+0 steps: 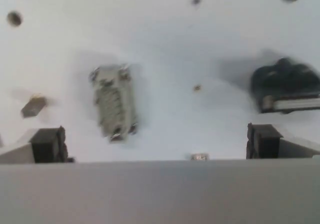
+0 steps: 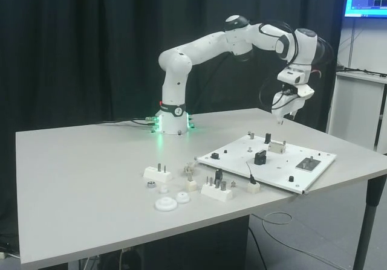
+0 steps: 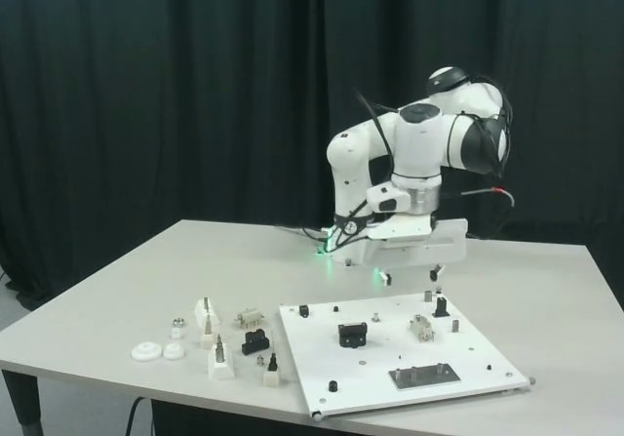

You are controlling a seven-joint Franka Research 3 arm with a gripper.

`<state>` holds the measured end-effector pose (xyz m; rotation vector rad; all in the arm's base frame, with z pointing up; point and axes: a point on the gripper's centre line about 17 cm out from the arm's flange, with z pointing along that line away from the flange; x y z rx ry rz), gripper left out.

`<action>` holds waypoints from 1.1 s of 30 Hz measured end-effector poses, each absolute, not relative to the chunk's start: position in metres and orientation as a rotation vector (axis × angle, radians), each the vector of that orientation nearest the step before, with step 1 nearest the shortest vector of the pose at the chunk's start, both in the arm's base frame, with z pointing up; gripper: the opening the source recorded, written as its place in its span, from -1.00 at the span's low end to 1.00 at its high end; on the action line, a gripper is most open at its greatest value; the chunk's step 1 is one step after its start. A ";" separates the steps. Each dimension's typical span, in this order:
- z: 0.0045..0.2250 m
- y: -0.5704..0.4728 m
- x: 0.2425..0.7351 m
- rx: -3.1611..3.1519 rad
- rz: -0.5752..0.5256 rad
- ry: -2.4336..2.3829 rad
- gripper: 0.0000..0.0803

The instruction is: Pick BNC.

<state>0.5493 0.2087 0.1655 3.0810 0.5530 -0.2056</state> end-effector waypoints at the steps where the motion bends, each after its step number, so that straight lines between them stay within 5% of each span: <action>1: 0.167 0.205 0.554 3.078 -0.189 0.549 0.99; 15: 0.182 0.129 0.618 2.990 -0.017 0.580 0.99; 33: 0.171 0.026 0.643 2.933 -0.064 0.681 0.99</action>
